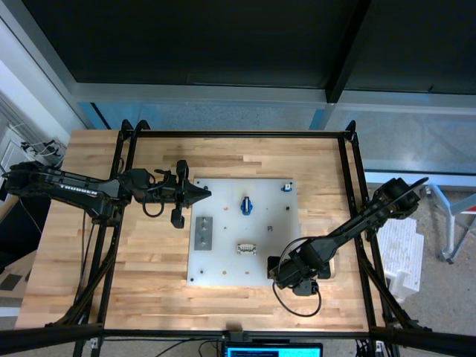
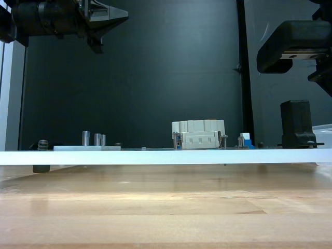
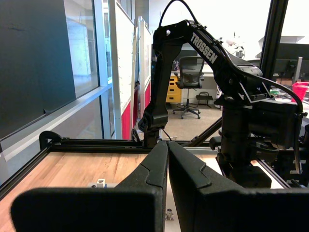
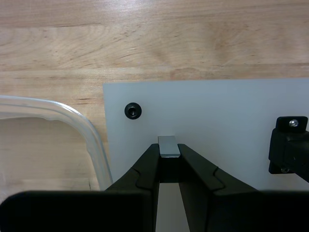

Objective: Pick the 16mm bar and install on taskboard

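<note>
Right gripper (image 4: 169,157), jaws clamped on 16mm bar (image 4: 169,145), hangs over 5 o'clock corner of taskboard (image 4: 217,111); left gripper (image 3: 167,147), jaws shut & empty, at 10 o'clock.

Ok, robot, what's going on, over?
Right gripper shut on bar, over board corner. Left gripper shut, parked high by board's left edge. Tray just beside.

The 16mm bar (image 4: 169,146) is a short grey metal piece with only its flat end showing. It is clamped between the fingertips of the right gripper (image 4: 169,155), over the near right corner of the taskboard (image 4: 217,116). The taskboard is a flat white square plate lying level, and the left gripper (image 1: 202,193), fingers together, hovers at its far left corner.
</note>
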